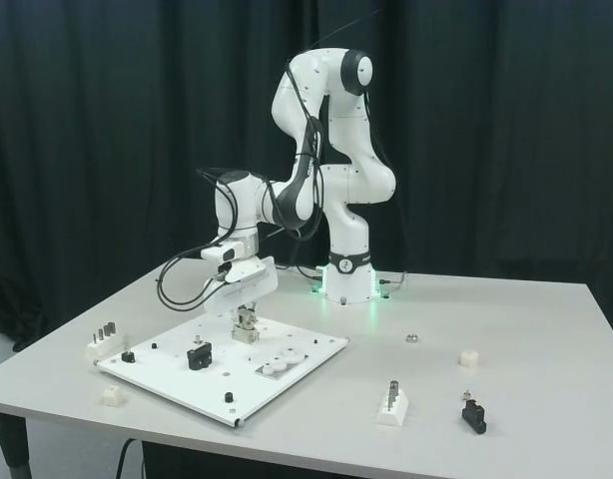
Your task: Insert waterproof.
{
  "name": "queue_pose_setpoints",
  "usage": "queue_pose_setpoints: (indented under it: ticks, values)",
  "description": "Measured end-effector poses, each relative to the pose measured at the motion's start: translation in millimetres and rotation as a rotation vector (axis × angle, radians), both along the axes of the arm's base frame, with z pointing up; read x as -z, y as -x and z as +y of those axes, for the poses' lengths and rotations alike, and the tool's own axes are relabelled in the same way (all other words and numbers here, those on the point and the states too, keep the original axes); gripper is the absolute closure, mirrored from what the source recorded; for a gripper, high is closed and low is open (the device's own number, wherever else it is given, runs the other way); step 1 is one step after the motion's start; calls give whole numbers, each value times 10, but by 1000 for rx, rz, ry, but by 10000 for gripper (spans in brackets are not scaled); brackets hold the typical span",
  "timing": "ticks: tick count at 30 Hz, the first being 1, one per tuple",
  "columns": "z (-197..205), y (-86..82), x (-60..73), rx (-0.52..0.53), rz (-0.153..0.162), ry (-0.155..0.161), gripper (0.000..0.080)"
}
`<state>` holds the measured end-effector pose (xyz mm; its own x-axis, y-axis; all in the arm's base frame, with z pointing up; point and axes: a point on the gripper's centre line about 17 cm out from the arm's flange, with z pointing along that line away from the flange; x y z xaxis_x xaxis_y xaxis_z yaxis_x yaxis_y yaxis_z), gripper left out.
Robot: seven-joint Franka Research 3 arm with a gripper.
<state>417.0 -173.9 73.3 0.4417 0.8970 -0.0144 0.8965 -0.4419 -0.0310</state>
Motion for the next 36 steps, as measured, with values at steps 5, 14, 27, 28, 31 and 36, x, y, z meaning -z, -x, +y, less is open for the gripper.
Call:
queue_pose_setpoints:
  ticks: [5,14,27,28,31,36]
  values:
    - [2,6,24,-5,2,-2,493]
    - [-2,1,25,-22,0,-2,493]
    - [-10,24,26,-55,-4,-16,493]
    - [-10,32,28,-54,-3,-17,493]
    - [-11,52,31,-54,0,-21,493]
    - [-7,58,30,-45,-2,-29,493]
